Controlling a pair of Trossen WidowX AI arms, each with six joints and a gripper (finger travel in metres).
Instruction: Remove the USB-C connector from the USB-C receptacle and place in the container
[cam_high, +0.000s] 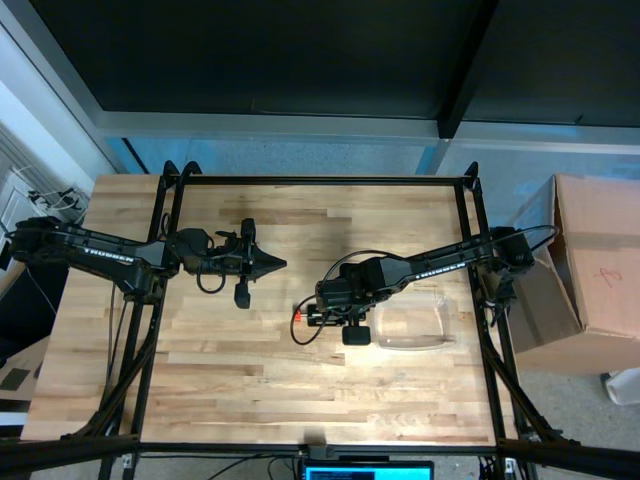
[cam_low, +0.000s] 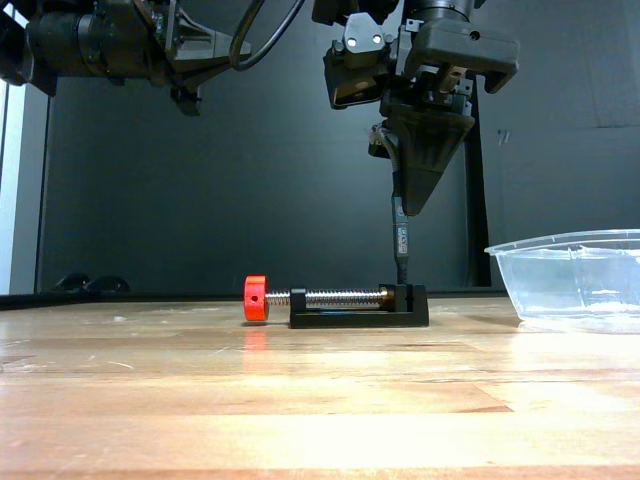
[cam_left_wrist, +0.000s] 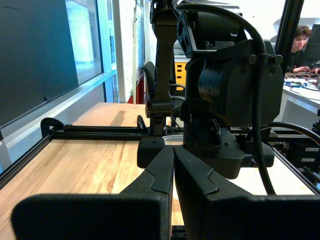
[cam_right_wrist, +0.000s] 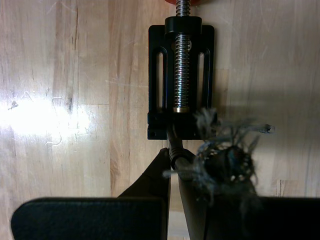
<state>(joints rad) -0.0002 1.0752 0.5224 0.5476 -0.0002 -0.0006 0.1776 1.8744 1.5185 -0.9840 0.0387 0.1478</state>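
Note:
The USB-C connector (cam_low: 400, 243) stands upright, its lower end in the receptacle held by a black screw clamp (cam_low: 358, 318) with a red knob (cam_low: 256, 298). I cannot tell whether it is fully in. My right gripper (cam_low: 411, 203) points straight down over it, shut on the connector's upper part. In the right wrist view the fingers (cam_right_wrist: 156, 172) pinch the connector (cam_right_wrist: 175, 147) just off the clamp (cam_right_wrist: 160, 80), beside a frayed cable end (cam_right_wrist: 227, 150). My left gripper (cam_high: 272, 265) hovers high over the table's left middle, shut on nothing, well apart from the clamp (cam_high: 318, 316).
A clear plastic container (cam_high: 415, 322) sits on the table just right of the clamp, its rim (cam_low: 570, 245) low. A black frame (cam_high: 320, 181) borders the wooden table. A cardboard box (cam_high: 590, 270) stands off the right edge.

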